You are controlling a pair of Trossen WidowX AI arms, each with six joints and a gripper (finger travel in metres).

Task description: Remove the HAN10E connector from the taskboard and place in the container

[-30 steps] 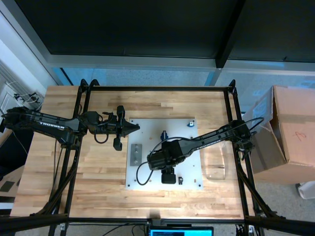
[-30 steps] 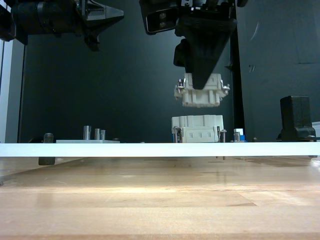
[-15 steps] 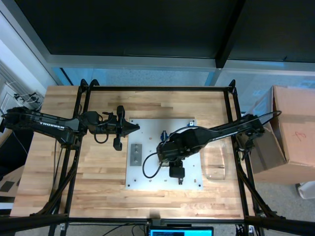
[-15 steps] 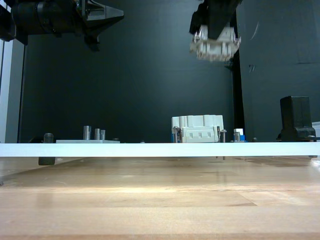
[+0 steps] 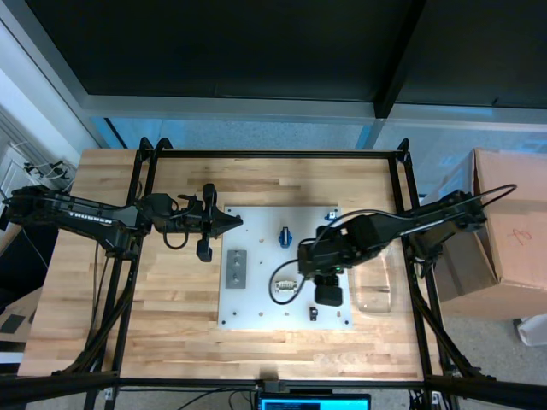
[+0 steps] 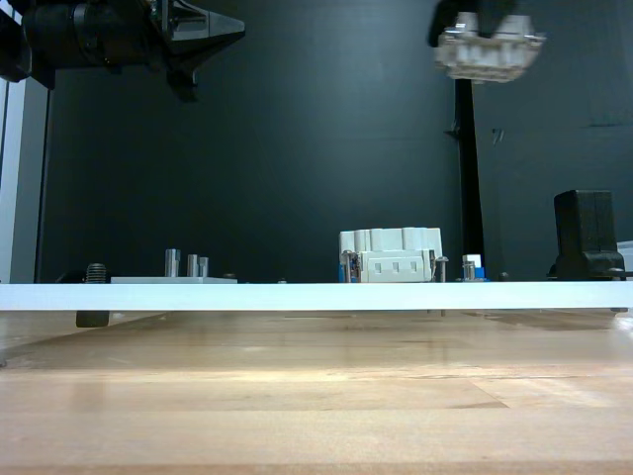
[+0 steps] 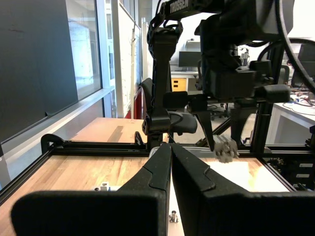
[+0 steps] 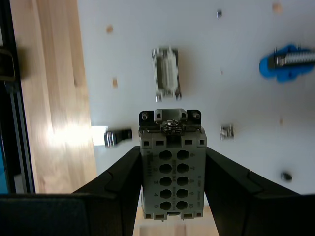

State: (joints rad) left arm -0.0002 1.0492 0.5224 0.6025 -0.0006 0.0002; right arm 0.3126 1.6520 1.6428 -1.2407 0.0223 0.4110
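The HAN10E connector [image 8: 171, 169] hangs in the air, pinched across its long sides by the right gripper [image 5: 318, 273], pin face toward the wrist camera and sitting about level; it is high above and fully clear of its seat, the pale mating housing [image 6: 391, 255], which remains fixed on the taskboard [image 5: 256, 256]; in the low view the connector rides near the top of the frame, at roughly 1 o'clock from that housing; in the high view the gripper itself hides it; the clear container [image 5: 374, 311] stands on the table [image 5: 128, 325] just off the board's right edge, at about 3 o'clock from the right gripper and close by; a blue fitting [image 8: 285, 64] sits apart from the housing on the board; the left gripper [image 7: 171, 147], its fingers pressed together and holding nothing, hovers high over the board's far-left corner, at about 10 o'clock from the board's middle and well apart from the connector; by my reading the pulling-out is done and the carrying step is in hand; the next move calls for travel toward 3 o'clock until the connector is squarely over the container's mouth, then a descent between its walls and a spreading of the fingers; the thing to watch is the near rim, since the connector is wide against that narrow opening and could catch on it if brought down off-centre.
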